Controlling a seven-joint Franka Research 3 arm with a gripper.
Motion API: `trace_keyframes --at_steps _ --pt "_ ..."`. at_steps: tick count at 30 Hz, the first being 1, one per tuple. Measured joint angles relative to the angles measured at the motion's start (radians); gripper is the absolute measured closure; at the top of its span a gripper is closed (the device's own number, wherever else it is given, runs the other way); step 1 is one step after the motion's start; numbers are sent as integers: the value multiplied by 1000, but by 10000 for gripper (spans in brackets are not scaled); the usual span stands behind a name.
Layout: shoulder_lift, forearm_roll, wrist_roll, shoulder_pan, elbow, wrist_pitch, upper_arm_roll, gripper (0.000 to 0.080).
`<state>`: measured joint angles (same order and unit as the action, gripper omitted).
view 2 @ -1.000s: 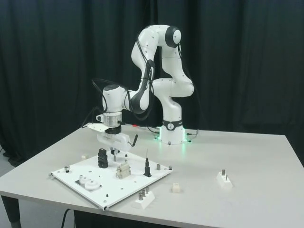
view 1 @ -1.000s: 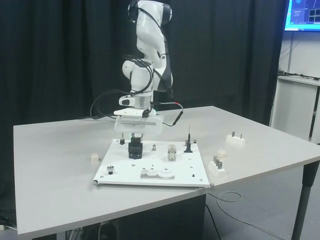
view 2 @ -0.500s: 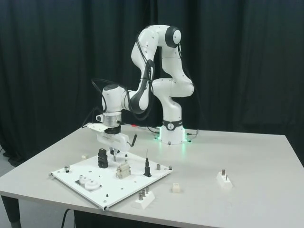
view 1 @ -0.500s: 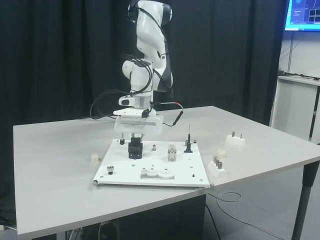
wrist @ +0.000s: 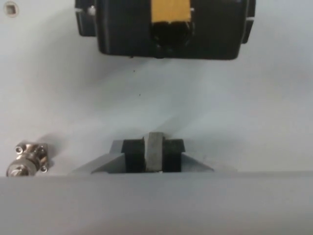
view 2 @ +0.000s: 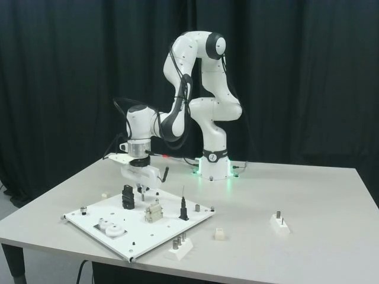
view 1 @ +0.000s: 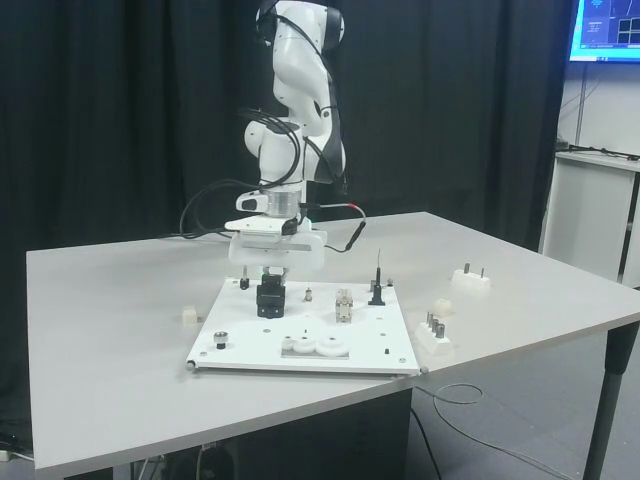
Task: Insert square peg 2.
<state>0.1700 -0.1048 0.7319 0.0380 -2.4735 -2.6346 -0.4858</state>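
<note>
My gripper is shut on a small grey square peg, which stands upright between the black finger pads. Just beyond it on the white board sits a black block with a socket in its top. From the room cameras, the gripper hangs low over the board, close behind that black block. The peg itself is hidden in both room views.
The board also carries white gears, a metal fixture, a black upright pin and a small metal fitting. A white peg holder, a second holder and a small white cube lie on the grey table.
The arm's wrist and gripper have risen very slightly; everything on the board stays where it was.
</note>
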Motion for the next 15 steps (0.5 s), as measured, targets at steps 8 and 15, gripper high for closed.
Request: trace_keyframes --at_steps 8,15 --pt "0 -7 0 -2 0 1 -1 732" --pt "0 -8 0 -1 0 2 -1 732"
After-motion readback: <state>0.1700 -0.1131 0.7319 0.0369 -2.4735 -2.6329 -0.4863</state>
